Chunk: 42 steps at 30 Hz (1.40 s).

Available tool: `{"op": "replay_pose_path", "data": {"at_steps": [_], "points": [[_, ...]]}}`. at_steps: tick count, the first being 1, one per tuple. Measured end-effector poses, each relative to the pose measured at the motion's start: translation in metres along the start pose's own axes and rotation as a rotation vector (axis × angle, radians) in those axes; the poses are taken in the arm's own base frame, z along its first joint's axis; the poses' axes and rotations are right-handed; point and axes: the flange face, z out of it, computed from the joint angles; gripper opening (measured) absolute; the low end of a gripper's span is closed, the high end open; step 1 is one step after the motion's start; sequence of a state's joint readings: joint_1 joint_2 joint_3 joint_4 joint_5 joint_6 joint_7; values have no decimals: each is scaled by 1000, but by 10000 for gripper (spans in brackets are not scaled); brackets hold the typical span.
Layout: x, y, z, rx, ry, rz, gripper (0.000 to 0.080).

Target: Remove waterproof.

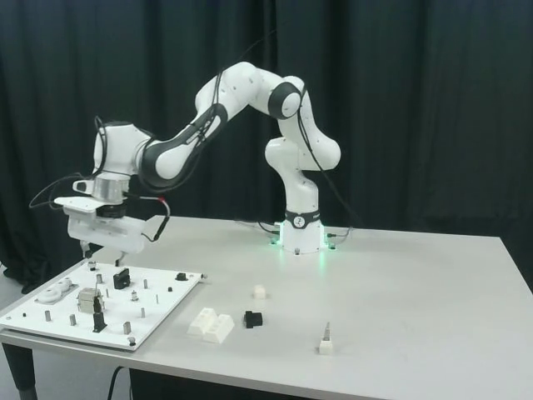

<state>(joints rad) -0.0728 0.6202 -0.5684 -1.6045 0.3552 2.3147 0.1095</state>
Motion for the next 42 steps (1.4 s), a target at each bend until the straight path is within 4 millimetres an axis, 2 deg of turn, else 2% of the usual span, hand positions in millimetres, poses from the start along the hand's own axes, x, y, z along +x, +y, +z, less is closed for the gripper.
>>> {"op": "replay_pose_path", "data": {"at_steps": [11, 23, 42], "points": [[21, 16, 27, 28, -72, 17, 800], [32, 20, 52, 18, -113, 17, 800], [48, 25, 72, 29, -132, 12, 800]]}}
